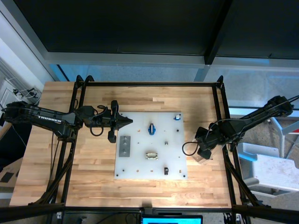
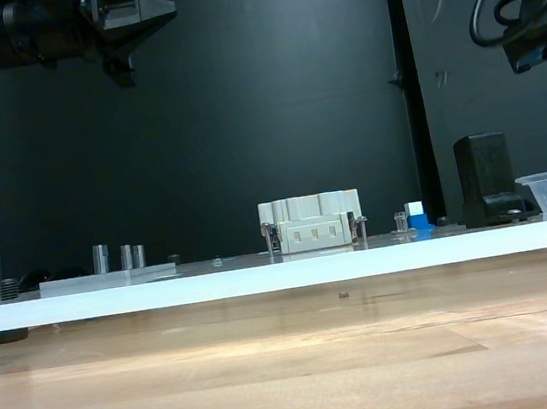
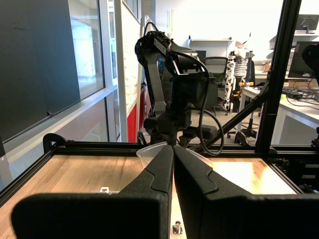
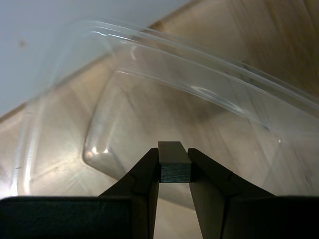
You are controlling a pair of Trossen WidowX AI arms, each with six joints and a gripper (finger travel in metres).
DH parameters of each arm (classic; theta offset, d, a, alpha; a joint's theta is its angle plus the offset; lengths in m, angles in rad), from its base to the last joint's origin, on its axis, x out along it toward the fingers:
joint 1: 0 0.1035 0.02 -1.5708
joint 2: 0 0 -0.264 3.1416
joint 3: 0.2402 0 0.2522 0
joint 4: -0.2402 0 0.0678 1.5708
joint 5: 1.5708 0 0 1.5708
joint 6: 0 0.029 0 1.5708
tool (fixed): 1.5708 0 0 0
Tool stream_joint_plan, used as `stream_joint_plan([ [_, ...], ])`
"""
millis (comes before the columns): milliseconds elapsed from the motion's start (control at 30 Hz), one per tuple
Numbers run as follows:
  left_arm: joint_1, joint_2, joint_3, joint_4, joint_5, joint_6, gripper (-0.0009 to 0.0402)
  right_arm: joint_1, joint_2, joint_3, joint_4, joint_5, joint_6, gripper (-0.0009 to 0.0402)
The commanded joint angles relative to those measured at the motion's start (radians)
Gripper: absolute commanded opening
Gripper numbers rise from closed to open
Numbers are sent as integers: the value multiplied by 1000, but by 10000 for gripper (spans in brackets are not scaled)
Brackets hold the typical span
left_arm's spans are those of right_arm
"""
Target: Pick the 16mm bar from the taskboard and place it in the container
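Observation:
My right gripper is shut on the 16mm bar, a short dark metal stub pinched between the fingertips. It hangs just above the open container, a clear plastic tub standing on the wood right of the taskboard. From above, the right gripper covers most of the container. My left gripper hovers high over the taskboard's far left edge, its fingers shut on nothing.
The white board carries a grey block with three holes, a blue part, a beige connector and a black fitting. A black frame rail runs right of the container.

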Motion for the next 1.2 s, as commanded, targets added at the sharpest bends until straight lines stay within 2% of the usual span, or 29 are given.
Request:
stream_joint_plan([
  [33,0,0,0,0,0,0,0,-5,0,-8,-5,0,-2,48],
  [767,0,0,0,0,0,0,0,-5,0,-8,-3,0,1,185],
  [1000,0,0,0,0,0,0,0,-5,0,-8,-3,0,-2,205],
  [1200,0,0,0,0,0,0,0,-5,0,-8,-2,0,-2,205],
])
